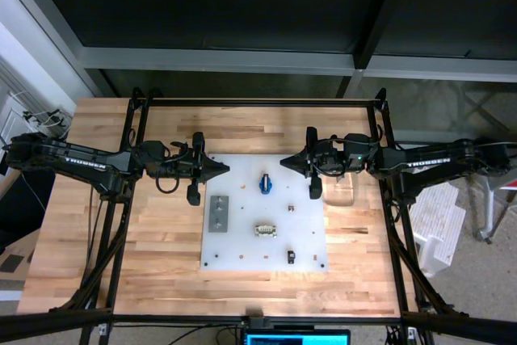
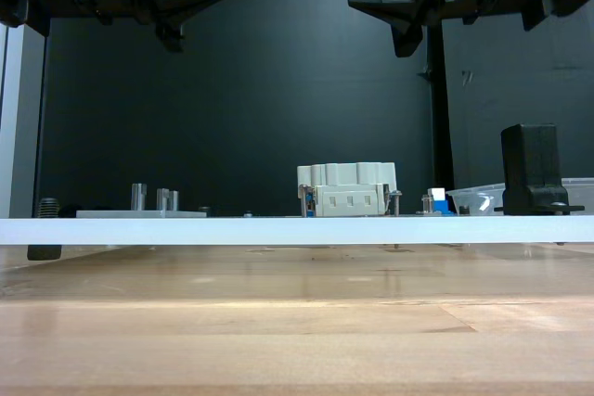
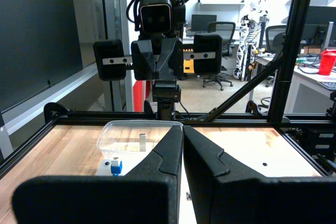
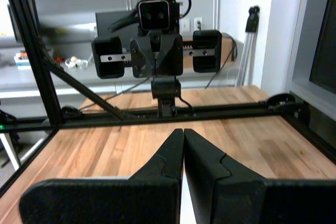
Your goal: Pick the 16mm bar and install on taskboard
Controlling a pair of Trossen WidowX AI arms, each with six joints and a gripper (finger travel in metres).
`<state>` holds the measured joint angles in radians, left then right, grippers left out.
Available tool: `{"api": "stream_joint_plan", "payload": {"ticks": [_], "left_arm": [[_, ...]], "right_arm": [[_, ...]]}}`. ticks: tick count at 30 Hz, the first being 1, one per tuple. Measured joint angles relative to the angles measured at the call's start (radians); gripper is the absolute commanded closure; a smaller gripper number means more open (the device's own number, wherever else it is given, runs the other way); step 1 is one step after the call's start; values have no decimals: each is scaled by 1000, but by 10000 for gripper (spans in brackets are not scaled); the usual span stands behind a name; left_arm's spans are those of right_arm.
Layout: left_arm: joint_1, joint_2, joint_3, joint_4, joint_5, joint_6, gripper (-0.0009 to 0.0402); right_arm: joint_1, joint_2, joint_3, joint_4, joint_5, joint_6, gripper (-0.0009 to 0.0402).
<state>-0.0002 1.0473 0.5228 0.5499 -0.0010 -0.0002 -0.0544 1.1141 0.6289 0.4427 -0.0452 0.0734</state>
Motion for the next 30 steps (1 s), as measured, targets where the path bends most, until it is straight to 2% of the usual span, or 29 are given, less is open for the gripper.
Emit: {"api": "stream_joint_plan", "payload": {"ticks": [9,18,20,23,30], "left_arm": [[0,0,0,0,0,0,393],[0,0,0,0,0,0,393],[0,0,0,0,0,0,393],[0,0,0,0,0,0,393],[0,0,0,0,0,0,393]], "right_arm": [[0,-32,170,-500,0,-5,393],[-1,-32,294,-904,1,-27,393],[-3,-32,316,-976,10,-32,393],[-4,-31,344,-1085,52,-39,393],[-5,-31,361,-1292,79,-49,393]]}}
